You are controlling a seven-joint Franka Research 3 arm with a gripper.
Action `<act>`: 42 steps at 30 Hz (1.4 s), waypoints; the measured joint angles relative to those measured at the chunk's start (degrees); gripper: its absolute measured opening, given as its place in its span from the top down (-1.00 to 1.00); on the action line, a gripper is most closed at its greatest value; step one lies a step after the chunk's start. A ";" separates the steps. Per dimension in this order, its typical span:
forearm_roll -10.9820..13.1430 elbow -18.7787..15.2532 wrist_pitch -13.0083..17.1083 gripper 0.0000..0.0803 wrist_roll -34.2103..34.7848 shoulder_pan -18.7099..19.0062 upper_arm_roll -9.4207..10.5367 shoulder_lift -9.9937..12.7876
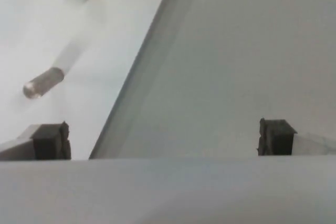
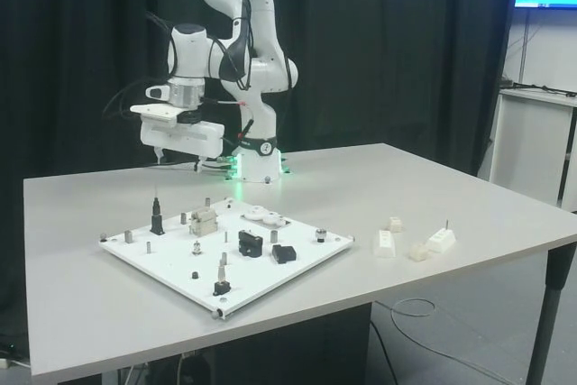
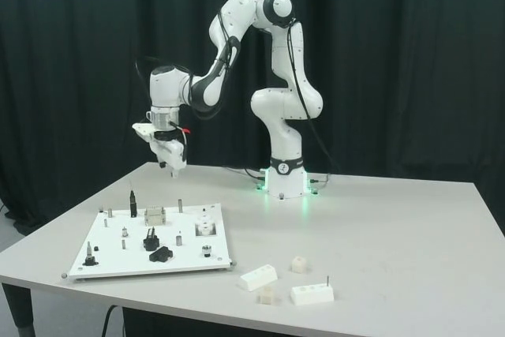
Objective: Insert round peg 3.
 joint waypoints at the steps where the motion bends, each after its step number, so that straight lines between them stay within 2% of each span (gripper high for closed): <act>1: 0.19 0.04 0.04 -0.99 -0.23 0.22 0.00 0.26; 20: 3.24 0.52 1.48 -0.99 -0.95 4.14 0.05 5.58; 42: 6.31 0.53 3.48 -0.99 -1.19 5.09 0.34 10.52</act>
